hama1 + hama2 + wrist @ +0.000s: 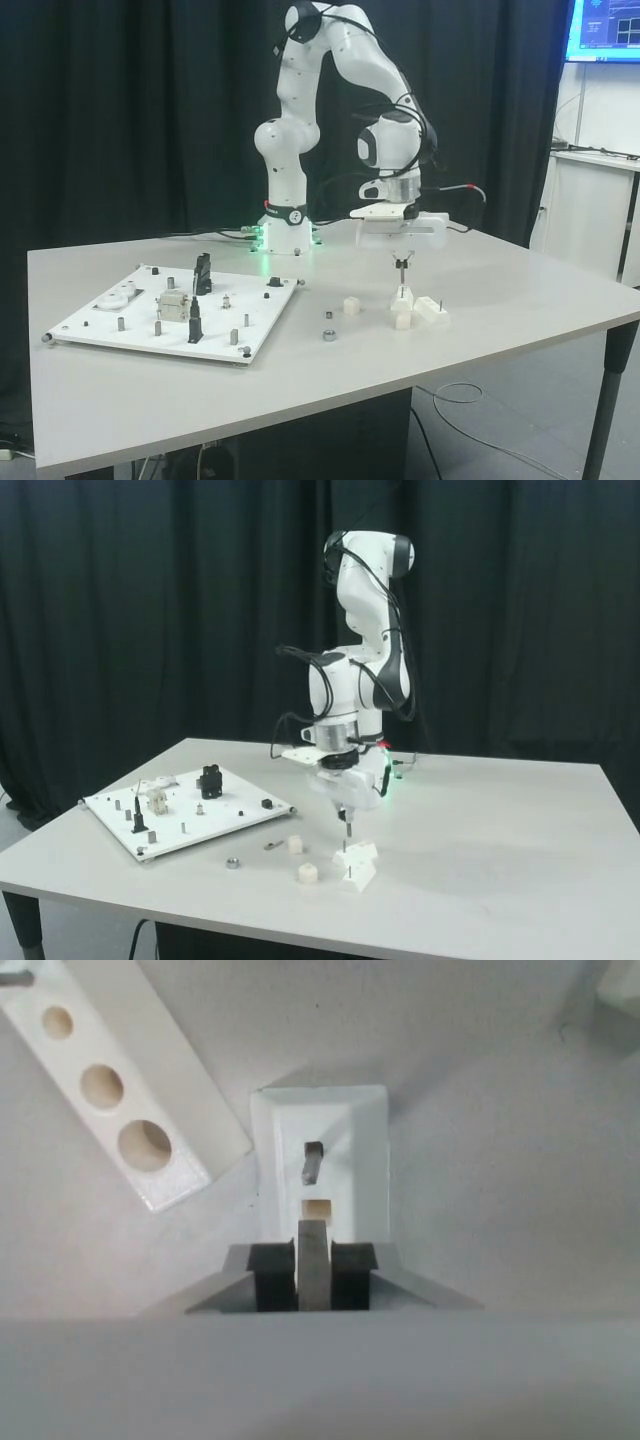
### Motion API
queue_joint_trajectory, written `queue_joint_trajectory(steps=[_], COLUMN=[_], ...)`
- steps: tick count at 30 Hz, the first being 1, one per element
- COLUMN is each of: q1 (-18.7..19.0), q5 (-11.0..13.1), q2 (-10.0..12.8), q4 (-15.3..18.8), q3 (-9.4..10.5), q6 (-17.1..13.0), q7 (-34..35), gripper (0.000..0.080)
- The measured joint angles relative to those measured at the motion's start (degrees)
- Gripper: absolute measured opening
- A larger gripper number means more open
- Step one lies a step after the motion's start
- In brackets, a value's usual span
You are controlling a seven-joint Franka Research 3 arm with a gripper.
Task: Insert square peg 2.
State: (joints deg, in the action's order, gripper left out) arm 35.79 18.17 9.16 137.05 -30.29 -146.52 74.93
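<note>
Looking past the fingertips in the wrist view, you lose the whole lower third of the frame to the grey underside of the wrist. The gripper [313, 1272] has its two black pads closed tight on a grey square peg [313, 1278]; only the peg's upper stretch shows, and its lower tip hangs just over the square hole [317, 1209] in the white block [320, 1155] at frame centre. You cannot tell whether the tip has entered the hole. One more grey peg [312, 1162] already stands in that block, just beyond the hole. A second white block [110, 1085] with three round holes lies in the upper left, its far end cut off by the frame edge; a dark stub at that corner is too cropped to identify.

In the first room view you see the gripper [401, 262] low over the two blocks right of centre on the grey table [500, 300], with one small white cube [351, 306] and one ring-shaped part [327, 333] nearby. The white board [170, 310] at lower left carries many small fixtures, too small to count reliably.
</note>
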Motion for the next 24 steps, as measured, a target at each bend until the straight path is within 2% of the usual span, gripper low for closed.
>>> queue_joint_trajectory(steps=[13, 24], q1=[0.0, 0.0], q5=[-2.1, -3.1], q2=[-0.9, -0.9], q4=[-1.5, -2.1], q3=[-0.38, -0.39], q6=[2.7, 3.4], q7=[1.3, 2.3], gripper=[0.0071, 0.0071])
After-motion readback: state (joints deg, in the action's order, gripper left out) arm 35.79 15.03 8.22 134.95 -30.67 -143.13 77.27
